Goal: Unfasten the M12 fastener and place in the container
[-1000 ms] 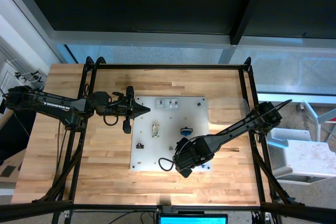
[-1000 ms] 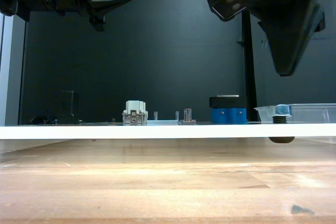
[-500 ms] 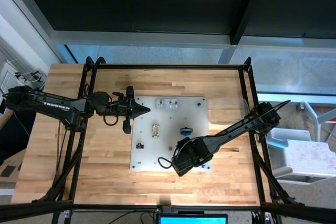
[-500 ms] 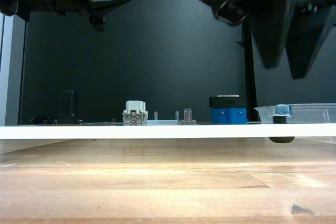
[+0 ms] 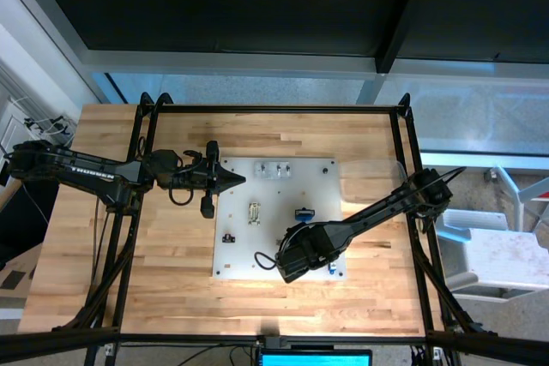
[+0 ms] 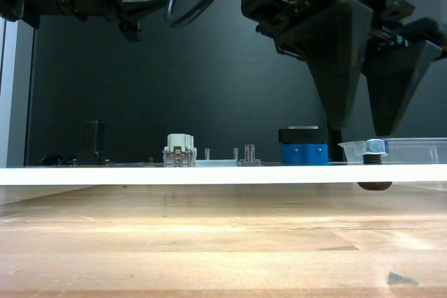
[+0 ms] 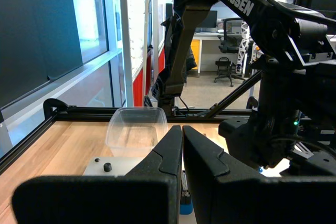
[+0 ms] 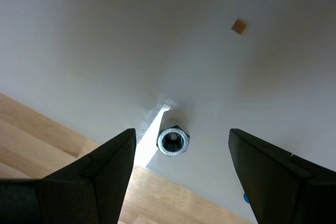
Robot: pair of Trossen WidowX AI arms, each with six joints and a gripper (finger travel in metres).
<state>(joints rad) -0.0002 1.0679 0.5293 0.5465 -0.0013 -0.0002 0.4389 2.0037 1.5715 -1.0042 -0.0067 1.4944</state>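
M12 nut [image 6: 376, 147] sits on its stud [image 6: 375, 160], silver hex on top of the black ribs, at the near right edge of the white board [image 6: 140, 174]. In the right wrist view the nut [image 8: 172, 141] lies flat on the board [image 8: 210, 51] close to its edge, dark bore facing the camera. Right gripper [image 6: 360, 130] hangs just above the nut, fingers apart, one fingertip to each side and neither touching it; the same wide gap shows in the right wrist view [image 8: 181, 132]. In the high view the right gripper [image 5: 292, 263] covers the board's near right part and hides the nut. Container [image 5: 371, 179], a clear tub, stands on the wooden table [image 5: 171, 297] just off the board's far right side, well apart from the right gripper; in the low view it [image 6: 419, 150] appears behind the stud. Left gripper [image 5: 232, 180] is held high over the board's far left edge, fingers together with only a thin seam between them [image 7: 181, 132], holding nothing. Beige connector [image 6: 179, 153] and blue part [image 6: 303, 148] stand mid-board.
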